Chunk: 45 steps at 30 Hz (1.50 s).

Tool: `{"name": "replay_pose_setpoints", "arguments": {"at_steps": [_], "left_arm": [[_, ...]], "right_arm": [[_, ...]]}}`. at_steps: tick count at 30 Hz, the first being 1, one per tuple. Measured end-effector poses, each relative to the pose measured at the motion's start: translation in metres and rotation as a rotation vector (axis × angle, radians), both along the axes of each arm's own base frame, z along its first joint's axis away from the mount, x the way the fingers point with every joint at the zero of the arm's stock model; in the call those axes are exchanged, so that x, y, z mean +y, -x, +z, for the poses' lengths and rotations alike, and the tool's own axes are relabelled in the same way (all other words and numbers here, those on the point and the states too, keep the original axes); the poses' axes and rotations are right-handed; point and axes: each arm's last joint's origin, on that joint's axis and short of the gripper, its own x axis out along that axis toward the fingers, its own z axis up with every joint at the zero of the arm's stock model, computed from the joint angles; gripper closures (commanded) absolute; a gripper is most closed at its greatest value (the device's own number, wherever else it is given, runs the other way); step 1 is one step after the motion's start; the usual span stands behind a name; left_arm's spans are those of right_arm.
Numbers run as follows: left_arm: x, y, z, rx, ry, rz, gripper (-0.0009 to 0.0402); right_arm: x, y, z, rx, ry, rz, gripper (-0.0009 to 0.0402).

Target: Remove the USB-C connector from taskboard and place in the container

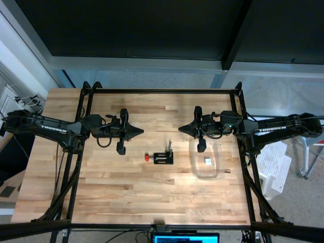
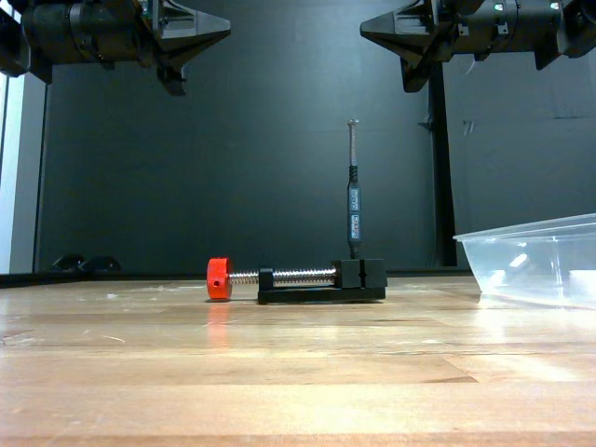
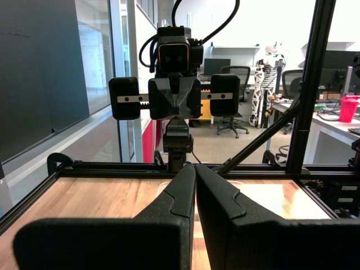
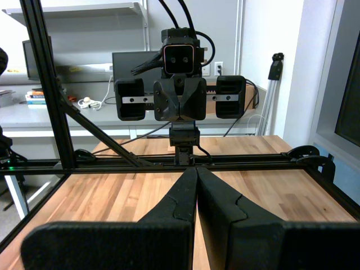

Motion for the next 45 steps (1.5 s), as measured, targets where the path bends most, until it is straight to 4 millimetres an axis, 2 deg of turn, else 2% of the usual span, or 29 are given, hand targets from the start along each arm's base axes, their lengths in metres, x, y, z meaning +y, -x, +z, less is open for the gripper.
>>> {"name": "replay_pose_setpoints", "arguments": {"at_steps": [16, 25, 33, 37, 45], "left_arm": [[0.000, 0.000, 0.000, 0.000, 0.000, 0.000, 0.0393], [0.000, 0.000, 0.000, 0.000, 0.000, 0.000, 0.0393], [0.000, 0.000, 0.000, 0.000, 0.000, 0.000, 0.0393], [0.000, 0.000, 0.000, 0.000, 0.000, 0.000, 0.0393], [0.000, 0.000, 0.000, 0.000, 0.000, 0.000, 0.0393]], "right_arm": [[0.000, -0.001, 0.004, 0.029, -0.025, 0.000, 0.0393], [0.003, 0.001, 0.018, 0.382, -0.029, 0.015, 0.0393], [0.011, 0.007, 0.035, 0.543, -0.017, 0.022, 0.0393], [0.015, -0.001, 0.036, 0.646, -0.004, 0.021, 0.0393], [0.029, -0.031, 0.027, 0.880, 0.031, 0.040, 0.0393]]}}
